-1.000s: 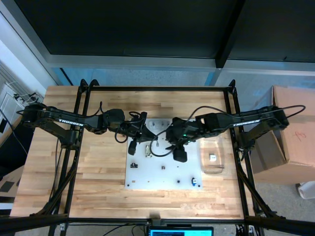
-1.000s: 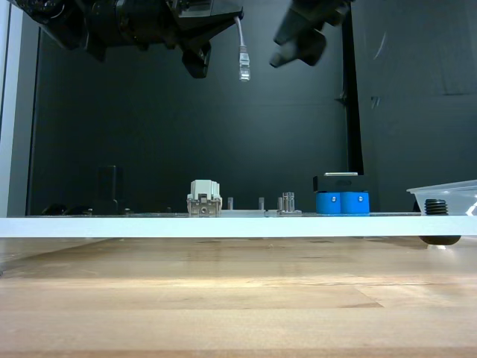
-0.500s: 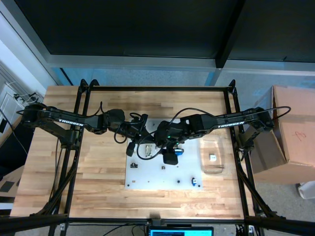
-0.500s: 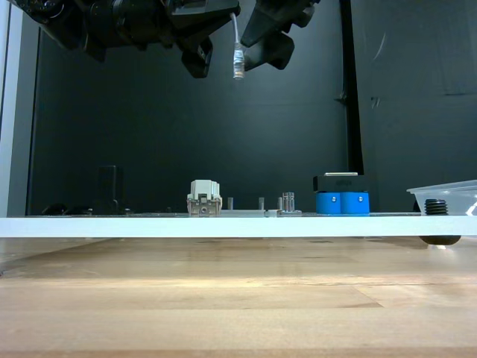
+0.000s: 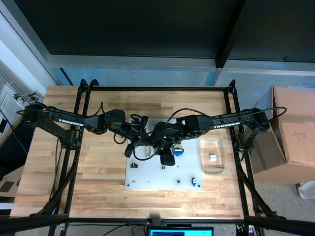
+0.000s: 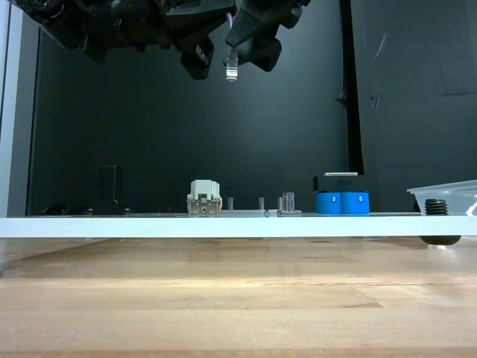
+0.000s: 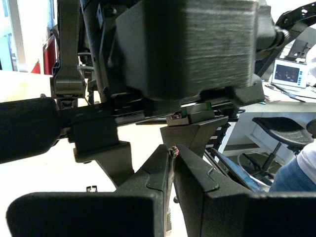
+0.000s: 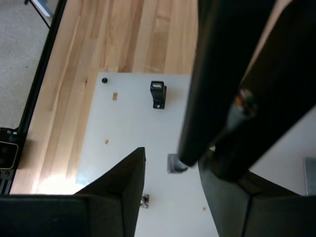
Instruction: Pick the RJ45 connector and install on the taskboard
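The RJ45 connector [image 6: 232,66] hangs plug-down on its short grey cable, high above the white taskboard [image 5: 147,177] and clear of any seat. My left gripper [image 6: 200,61] is shut on the cable, whose frayed end [image 7: 173,150] pokes out between its fingers. My right gripper [image 6: 255,46] hovers right beside the connector, close against the left gripper. In the right wrist view its fingers [image 8: 123,197] stand open, with the left gripper's dark fingers and the cable end [image 8: 244,101] crossing between them. From above the two grippers meet over the board's far left part [image 5: 147,142].
A pale connector block [image 6: 204,200], small posts and a blue-and-black fixture [image 6: 342,201] stand on the board. A clear tray [image 5: 212,157] lies to the board's right. A cardboard box [image 5: 290,128] sits beyond the table's right edge.
My right gripper has moved left until it is next to the hanging connector. The connector, still on the left gripper's cable, has drifted slightly left and up.
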Robot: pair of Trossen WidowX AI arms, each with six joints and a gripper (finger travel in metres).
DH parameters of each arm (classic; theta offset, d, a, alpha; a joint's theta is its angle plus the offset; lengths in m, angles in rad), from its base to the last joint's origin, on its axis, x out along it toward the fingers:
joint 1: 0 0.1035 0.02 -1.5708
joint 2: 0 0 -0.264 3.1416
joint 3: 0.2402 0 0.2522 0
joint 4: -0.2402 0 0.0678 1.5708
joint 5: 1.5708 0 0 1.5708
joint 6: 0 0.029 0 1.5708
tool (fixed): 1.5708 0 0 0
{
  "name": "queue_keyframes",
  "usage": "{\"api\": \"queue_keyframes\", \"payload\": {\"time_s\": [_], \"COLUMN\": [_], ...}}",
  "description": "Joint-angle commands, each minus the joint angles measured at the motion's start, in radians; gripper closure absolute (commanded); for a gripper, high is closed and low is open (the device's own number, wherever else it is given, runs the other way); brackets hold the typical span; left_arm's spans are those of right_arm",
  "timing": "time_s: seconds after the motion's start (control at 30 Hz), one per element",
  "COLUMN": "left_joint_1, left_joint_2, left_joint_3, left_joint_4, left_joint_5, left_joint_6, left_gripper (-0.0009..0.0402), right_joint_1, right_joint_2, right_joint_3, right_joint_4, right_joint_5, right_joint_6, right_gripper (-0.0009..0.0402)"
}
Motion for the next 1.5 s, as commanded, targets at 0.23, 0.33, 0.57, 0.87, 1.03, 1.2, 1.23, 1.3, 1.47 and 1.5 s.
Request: {"api": "queue_keyframes", "payload": {"time_s": [0.23,0.33,0.57,0.87,1.03,1.2,1.23,1.3,1.47,1.5], "left_joint_1": [0.0,0.0,0.0,-0.002,-0.002,-0.002,-0.002,-0.002,-0.002,-0.002], "left_joint_2": [0.0,0.0,0.0,0.0,-0.004,-0.004,-0.004,-0.004,-0.004,-0.004], "left_joint_3": [0.0,0.0,0.0,0.0,0.0,0.0,0.0,0.0,0.0,0.0], "left_joint_4": [0.009,0.01,0.01,0.014,0.012,0.01,0.01,0.01,0.011,0.01], "left_joint_5": [-0.006,-0.006,-0.006,-0.093,-0.093,-0.093,-0.093,-0.093,-0.098,-0.101], "left_joint_6": [0.0,0.0,0.0,-0.013,-0.02,-0.019,-0.019,-0.019,-0.019,-0.019], "left_gripper": [0.0393,0.0393,0.038,0.0303,0.0256,0.0234,0.0232,0.0229,0.0232,0.0233], "right_joint_1": [-0.004,-0.005,-0.005,-0.005,-0.002,0.014,0.016,0.027,0.085,0.101], "right_joint_2": [0.0,0.0,0.0,-0.004,-0.035,-0.116,-0.136,-0.179,-0.282,-0.298], "right_joint_3": [-0.001,-0.001,-0.003,-0.029,-0.081,-0.181,-0.207,-0.265,-0.404,-0.427], "right_joint_4": [-0.002,-0.002,-0.001,0.003,0.019,0.048,0.061,0.092,0.151,0.161], "right_joint_5": [0.0,0.0,0.001,0.027,0.032,0.082,0.084,0.106,0.184,0.197], "right_joint_6": [-0.028,-0.036,-0.048,-0.068,-0.058,-0.021,-0.013,0.01,0.084,0.095], "right_gripper": [0.0327,0.0361,0.0389,0.0393,0.0393,0.0393,0.0393,0.0393,0.0393,0.0393]}}
